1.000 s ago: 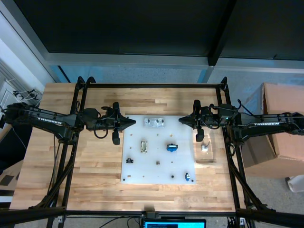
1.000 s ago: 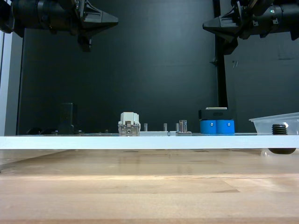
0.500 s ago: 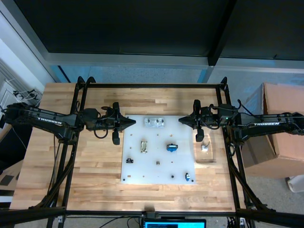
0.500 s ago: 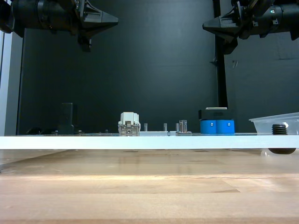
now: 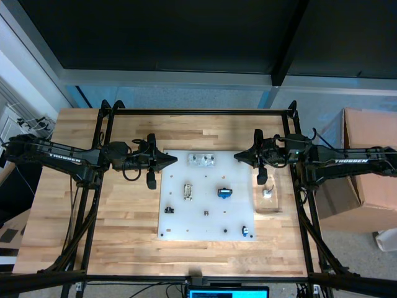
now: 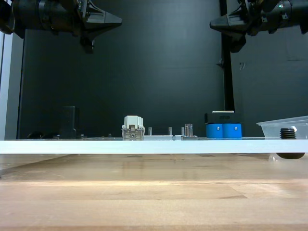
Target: Pick the RJ45 connector and install on the taskboard
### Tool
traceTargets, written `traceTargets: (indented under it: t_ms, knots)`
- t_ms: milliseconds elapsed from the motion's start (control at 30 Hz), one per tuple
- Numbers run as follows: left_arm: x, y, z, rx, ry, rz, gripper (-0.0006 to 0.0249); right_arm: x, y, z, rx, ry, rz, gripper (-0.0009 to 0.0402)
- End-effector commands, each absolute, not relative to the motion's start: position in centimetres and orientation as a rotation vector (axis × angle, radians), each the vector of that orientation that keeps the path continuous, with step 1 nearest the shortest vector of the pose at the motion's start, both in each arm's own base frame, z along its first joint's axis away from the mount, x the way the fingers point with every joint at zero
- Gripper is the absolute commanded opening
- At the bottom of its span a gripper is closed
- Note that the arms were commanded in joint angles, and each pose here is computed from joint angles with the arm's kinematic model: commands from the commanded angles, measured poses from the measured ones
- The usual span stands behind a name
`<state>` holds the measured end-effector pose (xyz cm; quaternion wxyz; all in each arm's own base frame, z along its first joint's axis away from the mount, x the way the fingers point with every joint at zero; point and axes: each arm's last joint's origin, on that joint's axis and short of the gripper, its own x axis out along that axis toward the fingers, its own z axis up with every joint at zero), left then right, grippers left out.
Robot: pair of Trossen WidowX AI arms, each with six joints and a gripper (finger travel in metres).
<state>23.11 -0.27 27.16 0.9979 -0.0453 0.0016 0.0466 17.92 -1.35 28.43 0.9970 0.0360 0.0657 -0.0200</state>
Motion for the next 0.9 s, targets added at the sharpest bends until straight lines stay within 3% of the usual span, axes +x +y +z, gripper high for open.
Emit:
traceTargets:
  t_ms: [33,300,600,900]
  knots:
    - [23.1,-0.26,27.16,-0.091,0.003,0.094,0.0000,17.5,-1.2,29.0,0.077,0.256,-0.036,0.0000]
    - [23.1,-0.26,27.17,-0.091,0.002,0.094,0.0000,15.4,0.0,29.8,0.076,0.607,-0.006,0.0000]
    - [23.1,-0.27,27.16,-0.091,0.003,0.093,0.0000,12.7,1.5,32.5,0.058,0.791,-0.001,0.0000]
    - [23.1,-0.27,27.16,-0.091,0.003,0.093,0.0000,10.4,2.4,31.6,0.056,1.025,-0.028,0.0000]
